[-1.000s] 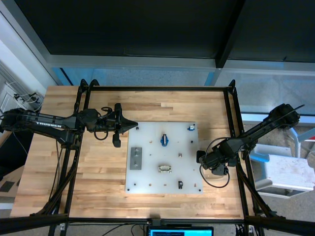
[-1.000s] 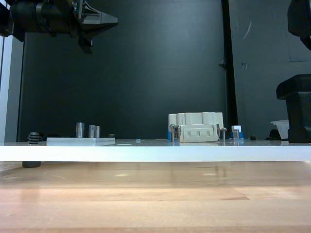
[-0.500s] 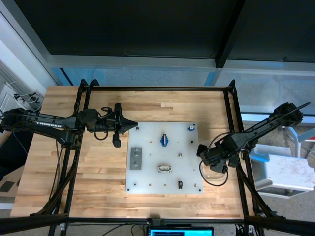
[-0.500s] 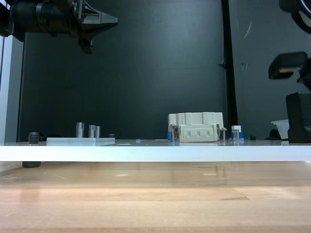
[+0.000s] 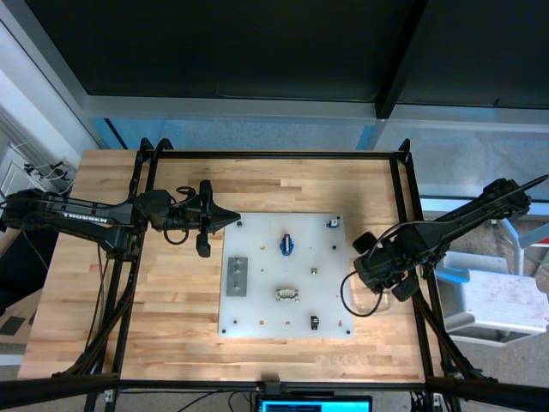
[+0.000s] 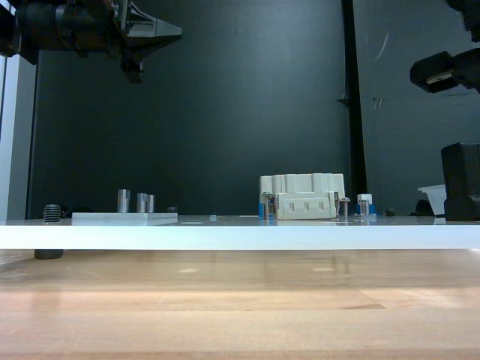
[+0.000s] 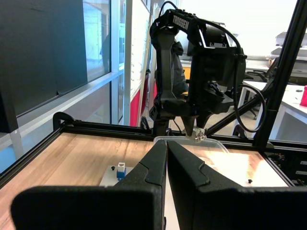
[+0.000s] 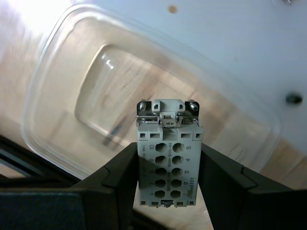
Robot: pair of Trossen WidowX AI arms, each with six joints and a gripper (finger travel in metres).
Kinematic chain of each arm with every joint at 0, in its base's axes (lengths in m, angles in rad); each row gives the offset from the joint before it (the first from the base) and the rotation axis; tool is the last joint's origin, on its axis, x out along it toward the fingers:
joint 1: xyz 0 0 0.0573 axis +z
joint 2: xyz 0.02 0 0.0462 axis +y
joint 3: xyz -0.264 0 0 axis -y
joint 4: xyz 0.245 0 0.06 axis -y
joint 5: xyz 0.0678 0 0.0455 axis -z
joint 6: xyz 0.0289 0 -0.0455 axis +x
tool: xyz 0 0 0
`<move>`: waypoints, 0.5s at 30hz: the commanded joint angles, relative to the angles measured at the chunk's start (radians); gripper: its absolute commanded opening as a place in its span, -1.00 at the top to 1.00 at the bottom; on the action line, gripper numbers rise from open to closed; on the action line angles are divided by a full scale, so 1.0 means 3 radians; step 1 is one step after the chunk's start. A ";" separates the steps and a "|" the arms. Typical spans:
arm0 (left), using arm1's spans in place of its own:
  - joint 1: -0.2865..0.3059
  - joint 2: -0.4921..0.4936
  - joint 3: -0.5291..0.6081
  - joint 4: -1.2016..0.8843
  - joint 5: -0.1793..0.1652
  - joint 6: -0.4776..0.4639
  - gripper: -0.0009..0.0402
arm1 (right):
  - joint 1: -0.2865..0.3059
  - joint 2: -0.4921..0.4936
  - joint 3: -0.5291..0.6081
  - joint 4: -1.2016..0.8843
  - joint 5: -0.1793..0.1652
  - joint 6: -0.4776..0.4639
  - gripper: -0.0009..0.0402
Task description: Pick the HAN10E connector and install in the HAN10E hub
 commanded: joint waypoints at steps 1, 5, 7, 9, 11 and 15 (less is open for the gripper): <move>0.0001 0.0000 0.0000 0.0001 0.0000 0.0001 0.96 | -0.0023 -0.0008 0.0043 -0.0078 0.0003 0.0351 0.91; 0.0001 0.0000 0.0000 0.0001 0.0000 0.0001 0.96 | -0.0052 -0.0008 0.0128 -0.0155 0.0001 0.0690 0.91; 0.0001 0.0000 0.0000 0.0001 0.0000 0.0001 0.96 | -0.0081 -0.0008 0.0175 -0.0198 0.0001 0.0833 0.91; 0.0001 0.0000 0.0000 0.0001 0.0000 0.0001 0.96 | -0.0120 -0.0008 0.0221 -0.0237 0.0001 0.0960 0.91; 0.0001 0.0000 0.0000 0.0001 0.0000 0.0001 0.96 | -0.0145 -0.0008 0.0256 -0.0257 0.0003 0.1003 0.91; 0.0001 0.0000 0.0000 0.0001 0.0000 0.0001 0.96 | -0.0151 -0.0006 0.0295 -0.0287 0.0004 0.1054 0.91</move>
